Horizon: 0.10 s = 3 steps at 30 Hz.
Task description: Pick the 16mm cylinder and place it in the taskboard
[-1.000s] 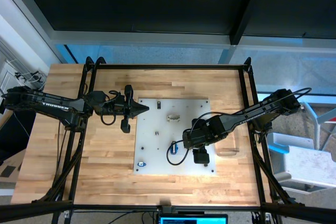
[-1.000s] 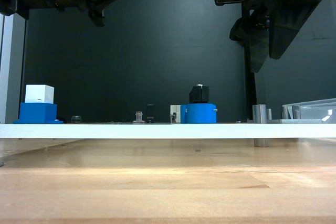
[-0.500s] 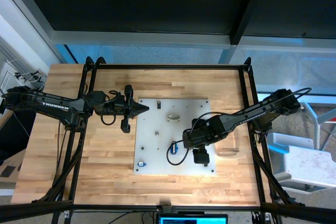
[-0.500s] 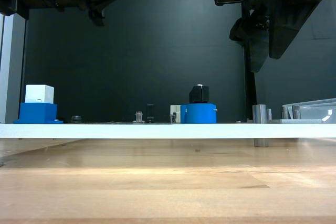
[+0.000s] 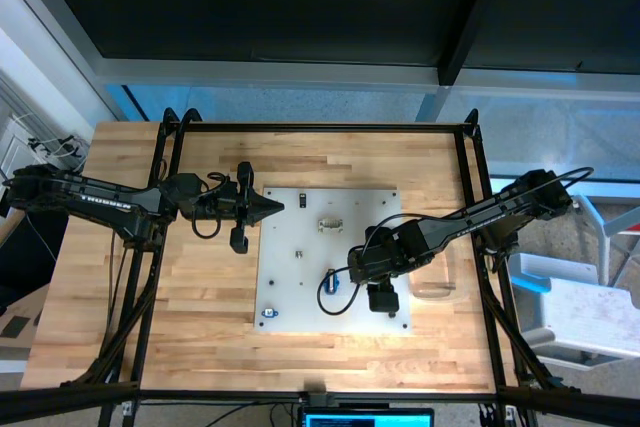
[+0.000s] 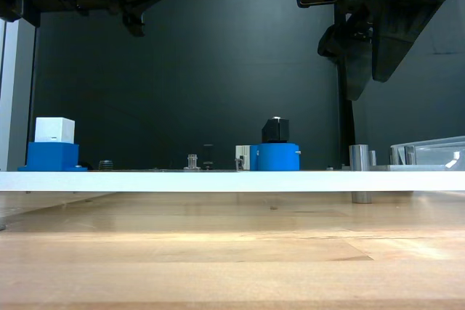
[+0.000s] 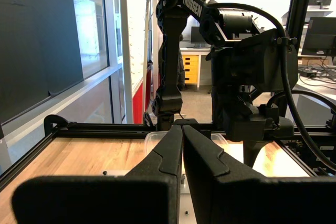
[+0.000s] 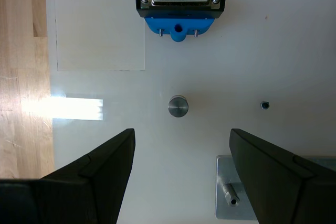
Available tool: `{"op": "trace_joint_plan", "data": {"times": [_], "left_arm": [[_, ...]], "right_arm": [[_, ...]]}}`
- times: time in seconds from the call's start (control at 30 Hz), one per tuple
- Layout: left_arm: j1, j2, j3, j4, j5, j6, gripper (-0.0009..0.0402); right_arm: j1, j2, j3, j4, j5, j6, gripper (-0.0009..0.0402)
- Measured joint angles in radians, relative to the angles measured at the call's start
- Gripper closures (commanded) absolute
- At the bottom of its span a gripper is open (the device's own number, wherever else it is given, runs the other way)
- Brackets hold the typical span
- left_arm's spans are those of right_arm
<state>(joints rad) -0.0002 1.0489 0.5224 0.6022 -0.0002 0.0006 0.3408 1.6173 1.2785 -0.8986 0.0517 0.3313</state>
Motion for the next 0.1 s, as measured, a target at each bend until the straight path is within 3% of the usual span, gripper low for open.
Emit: {"op": "trace_joint_plan", "data": {"times": [0.1], "left_arm": [[0.0, 0.0, 0.0, 0.0, 0.0, 0.0, 0.0393]], "right_arm": [[0.0, 0.0, 0.0, 0.0, 0.0, 0.0, 0.0141]]}}
